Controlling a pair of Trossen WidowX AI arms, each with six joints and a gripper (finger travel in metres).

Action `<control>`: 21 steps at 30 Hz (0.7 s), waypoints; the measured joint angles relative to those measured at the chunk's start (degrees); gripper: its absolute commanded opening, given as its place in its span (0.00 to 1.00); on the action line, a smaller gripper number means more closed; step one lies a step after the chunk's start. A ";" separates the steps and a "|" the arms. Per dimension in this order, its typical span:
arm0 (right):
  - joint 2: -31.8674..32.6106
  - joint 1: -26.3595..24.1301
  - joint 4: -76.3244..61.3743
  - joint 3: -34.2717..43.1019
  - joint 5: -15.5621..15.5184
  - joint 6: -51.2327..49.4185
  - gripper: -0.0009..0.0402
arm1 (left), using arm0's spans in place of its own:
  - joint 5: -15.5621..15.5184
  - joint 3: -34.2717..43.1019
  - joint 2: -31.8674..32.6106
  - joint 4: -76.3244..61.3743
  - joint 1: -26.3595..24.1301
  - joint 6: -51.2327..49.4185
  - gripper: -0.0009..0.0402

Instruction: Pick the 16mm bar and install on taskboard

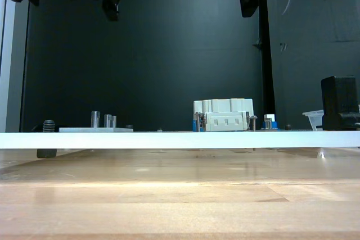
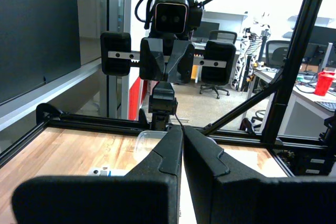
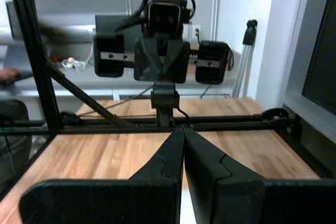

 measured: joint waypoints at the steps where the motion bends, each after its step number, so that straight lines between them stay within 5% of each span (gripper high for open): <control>1: -0.09 -0.17 0.90 -0.52 -0.02 0.68 0.02 | 0.00 0.00 0.00 0.00 0.00 0.00 0.02; 21: -0.11 -0.61 5.38 -3.45 -0.15 1.97 0.02 | 0.02 0.00 0.00 0.02 0.00 0.00 0.02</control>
